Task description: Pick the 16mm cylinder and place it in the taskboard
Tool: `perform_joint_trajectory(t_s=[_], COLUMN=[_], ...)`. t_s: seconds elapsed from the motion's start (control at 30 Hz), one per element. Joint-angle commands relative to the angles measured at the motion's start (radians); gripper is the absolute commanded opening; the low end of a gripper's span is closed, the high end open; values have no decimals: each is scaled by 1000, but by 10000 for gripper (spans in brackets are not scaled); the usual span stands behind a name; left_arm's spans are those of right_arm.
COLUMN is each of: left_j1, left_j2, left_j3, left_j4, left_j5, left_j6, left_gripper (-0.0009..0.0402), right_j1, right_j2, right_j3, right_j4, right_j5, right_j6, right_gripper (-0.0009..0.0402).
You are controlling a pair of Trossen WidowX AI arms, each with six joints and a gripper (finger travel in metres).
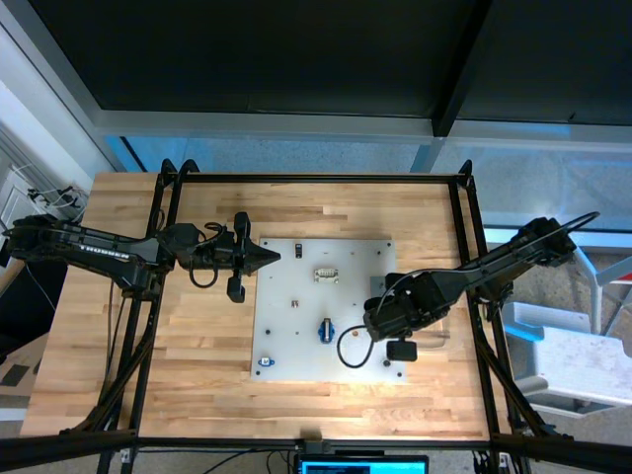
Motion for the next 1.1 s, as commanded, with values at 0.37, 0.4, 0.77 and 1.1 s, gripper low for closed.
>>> perform_joint_trajectory(t_s=[0.37,0.4,0.77,1.1], left_j1=[0,0,0,0], left_j2=[0,0,0,0], left_j3=[0,0,0,0], left_j4=[0,0,0,0], left_j5=[0,0,0,0], left_j6=[0,0,0,0], left_gripper=[0,0,0,0], right_j1=[-49,-51,-60,-64], right_j2=[104,111,205,225], right_j3=[98,105,173,173], right_j4=[13,13,44,78], right_j5=[-10,-10,-35,-35], right_j6=[-47,-49,-61,-53], right_gripper=[27,27,27,27])
